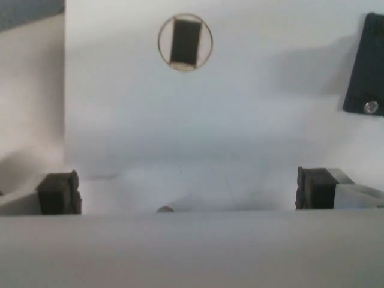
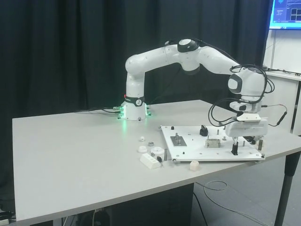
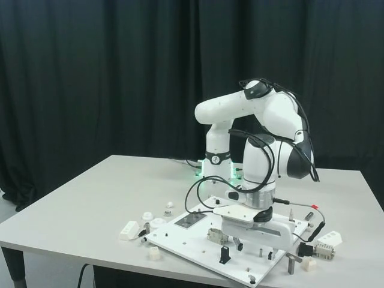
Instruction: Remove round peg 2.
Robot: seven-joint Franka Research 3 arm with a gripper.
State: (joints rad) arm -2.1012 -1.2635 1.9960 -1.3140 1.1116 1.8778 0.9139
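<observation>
Wrist view's up, what's the gripper (image 1: 186,191) doing? (Ana)

Jaws spread wide. The black pads (image 1: 58,193) sit far apart w/ nothing clamped btwn them. (Ben)

And round peg 2 (image 1: 165,209)? (Ana)

Only a small round tip shows, low btwn the pads and closer to one than the other, touching neither. It's prob. the peg, but most of it's hidden behind the gripper body, so he can't say for sure. (Ben)

What's under it? (Ana)

White board (image 2: 188,146). Wrist cam also picks up a black rectangular insert (image 1: 185,42) inside a round outline, well apart from the pads, and a black bracket (image 1: 366,66) w/ a screw at the pic's edge. (Ben)

Room views? (Ana)

Both show the white arm (image 2: 155,59) reaching over from its base, w/ the gripper pointing down over the board's far end from the base, low and near the surface. Whether the fingertips touch the board, can't tell. The peg itself is too small to pick out there. (Ben)

Anything else on the grey table (image 2: 70,150)? (Ana)

Loose white parts (image 2: 150,160) just beside the board's edge, on the side away from the gripper. (Ben)
</observation>
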